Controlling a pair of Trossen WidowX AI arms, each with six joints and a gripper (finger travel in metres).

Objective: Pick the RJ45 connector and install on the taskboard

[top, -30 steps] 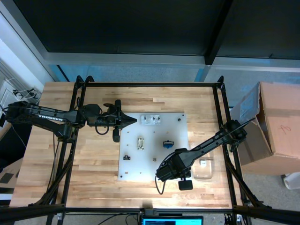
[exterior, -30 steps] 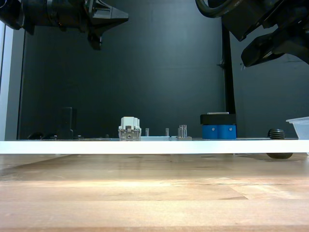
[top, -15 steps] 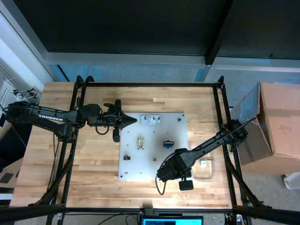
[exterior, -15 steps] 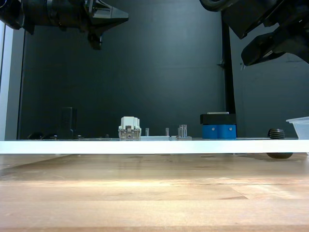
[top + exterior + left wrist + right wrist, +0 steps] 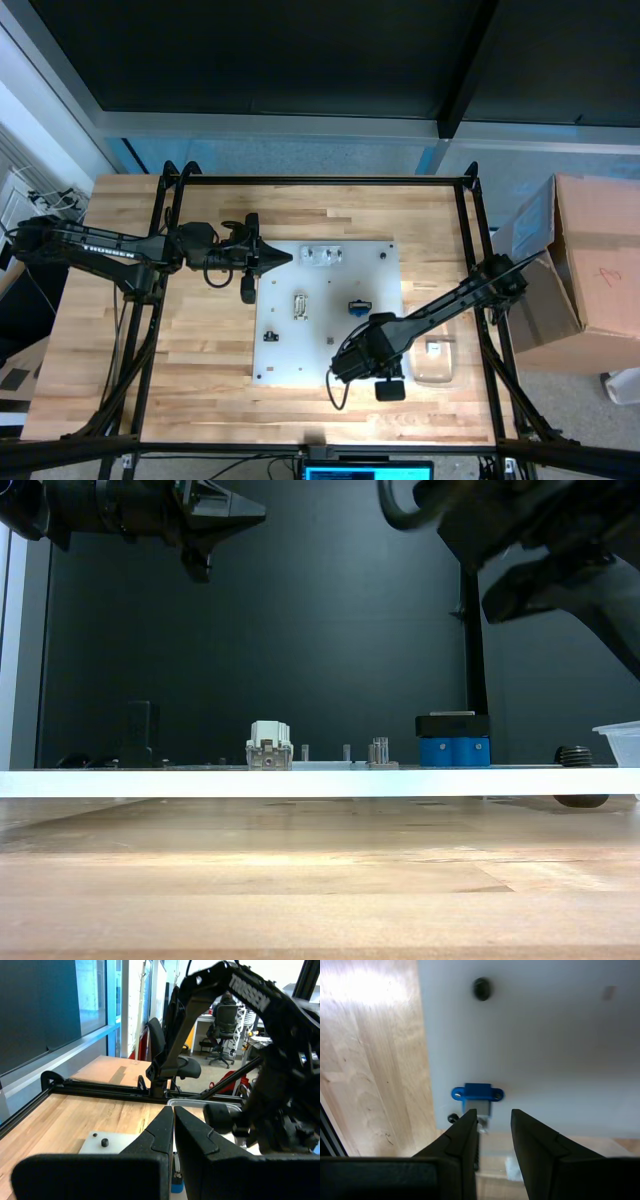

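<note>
RJ45 connector unclear, left [image 5: 173, 1108], right grippers [image 5: 493, 1111] aloft

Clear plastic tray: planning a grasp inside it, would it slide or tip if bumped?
Probably light: the tray looks thin-walled and rests on the table, so it may slide. Low and wide, it probably won't tip. Right gripper, open, hangs over the board; left gripper, shut, above its far-left corner. RJ45 connector: cannot tell where.

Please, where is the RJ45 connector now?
High view: a pale piece in the tray right of the board may be it. Open right gripper hangs over the board's near edge, shut left gripper over its far-left corner.
</note>
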